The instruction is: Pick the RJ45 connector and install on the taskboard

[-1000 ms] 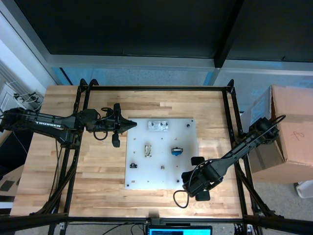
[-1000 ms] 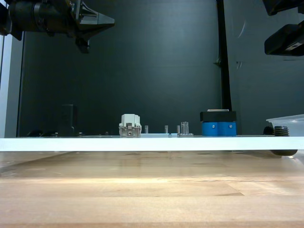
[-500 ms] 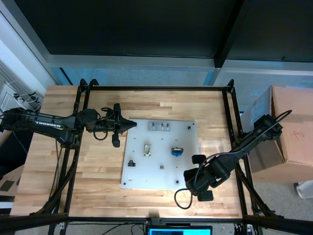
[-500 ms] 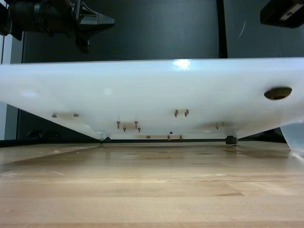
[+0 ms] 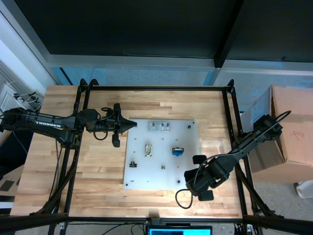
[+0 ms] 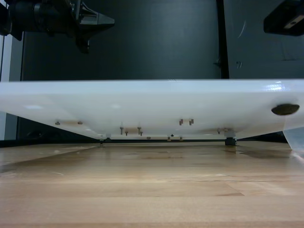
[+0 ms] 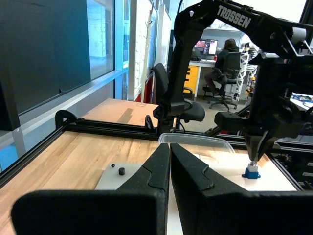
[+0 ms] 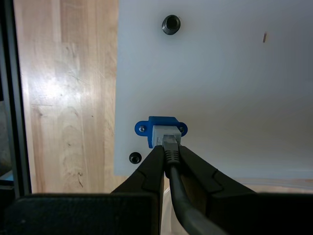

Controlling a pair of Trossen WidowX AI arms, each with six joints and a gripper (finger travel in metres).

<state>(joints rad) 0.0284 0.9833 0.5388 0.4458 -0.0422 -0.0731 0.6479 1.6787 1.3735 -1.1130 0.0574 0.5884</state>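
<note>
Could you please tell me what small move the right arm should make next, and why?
Probably lower the right end effector gently: it is shut on the RJ45 connector, which sits in the blue port, and the taskboard has its near edge tilted up off the table. The left end effector, shut, hovers at the board's far-left corner.

Seen from the low view, the tilted taskboard (image 6: 152, 104) hides its own top (RJ45 connector (image 8: 169, 140) included).

White "TROSSEN" lettering on black right robot arm (image 7: 234, 17) and black left robot arm (image 5: 49, 124), wooden table's (image 5: 161, 100) 9 o'clock.
</note>
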